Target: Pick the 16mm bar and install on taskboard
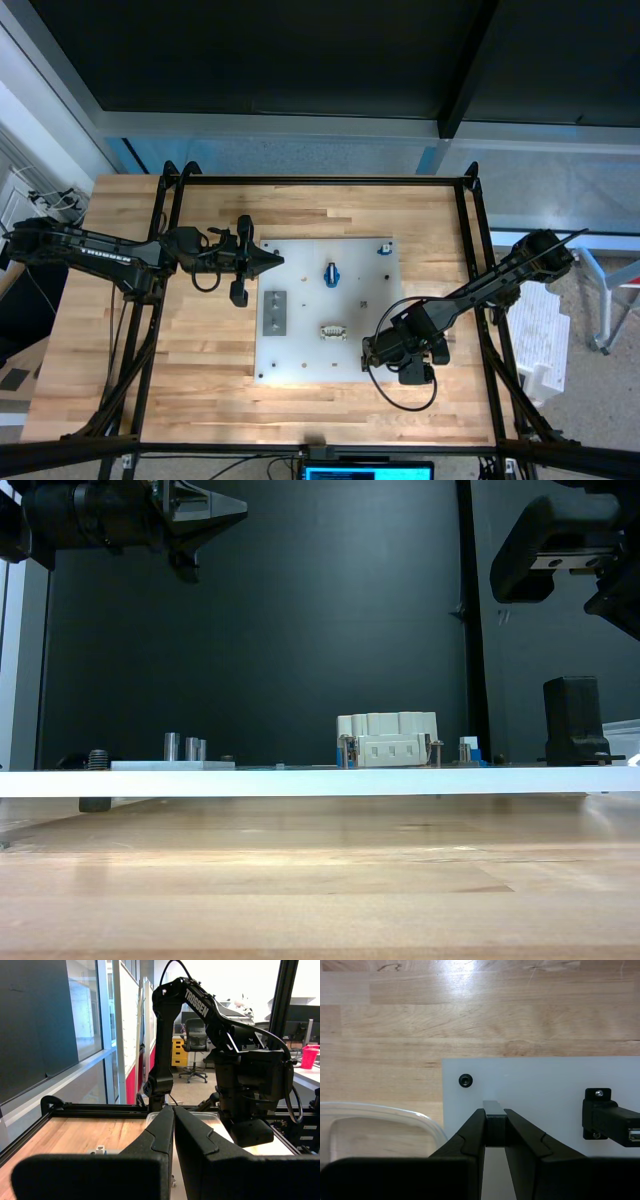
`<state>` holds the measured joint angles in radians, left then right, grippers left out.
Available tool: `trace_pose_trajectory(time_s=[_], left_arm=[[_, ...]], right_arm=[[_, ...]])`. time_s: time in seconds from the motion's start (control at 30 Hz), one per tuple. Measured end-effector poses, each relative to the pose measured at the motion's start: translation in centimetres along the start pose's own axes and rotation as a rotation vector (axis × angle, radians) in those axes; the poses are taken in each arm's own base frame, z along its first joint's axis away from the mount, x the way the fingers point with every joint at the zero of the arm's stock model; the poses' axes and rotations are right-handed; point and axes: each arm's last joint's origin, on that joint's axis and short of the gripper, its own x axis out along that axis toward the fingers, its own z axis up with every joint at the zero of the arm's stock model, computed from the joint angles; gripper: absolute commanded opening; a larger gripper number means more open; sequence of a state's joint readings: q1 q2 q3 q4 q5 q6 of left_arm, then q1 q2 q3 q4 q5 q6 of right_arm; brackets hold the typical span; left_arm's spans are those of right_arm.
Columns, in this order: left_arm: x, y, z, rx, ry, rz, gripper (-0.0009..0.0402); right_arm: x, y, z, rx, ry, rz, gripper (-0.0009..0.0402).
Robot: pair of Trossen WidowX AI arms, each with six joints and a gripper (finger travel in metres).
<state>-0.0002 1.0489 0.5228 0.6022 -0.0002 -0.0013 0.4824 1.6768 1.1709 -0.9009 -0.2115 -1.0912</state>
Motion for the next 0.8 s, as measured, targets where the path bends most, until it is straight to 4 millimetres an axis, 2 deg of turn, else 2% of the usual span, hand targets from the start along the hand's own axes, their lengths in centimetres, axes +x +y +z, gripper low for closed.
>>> trace_pose_trajectory(time_s=[0.8], left_arm=[[0.0,0.0,0.0,0.0,0.0,0.0,0.0]], right_arm=[[0.28,0.0,-0.46,-0.007,0.004,0.0,0.0]])
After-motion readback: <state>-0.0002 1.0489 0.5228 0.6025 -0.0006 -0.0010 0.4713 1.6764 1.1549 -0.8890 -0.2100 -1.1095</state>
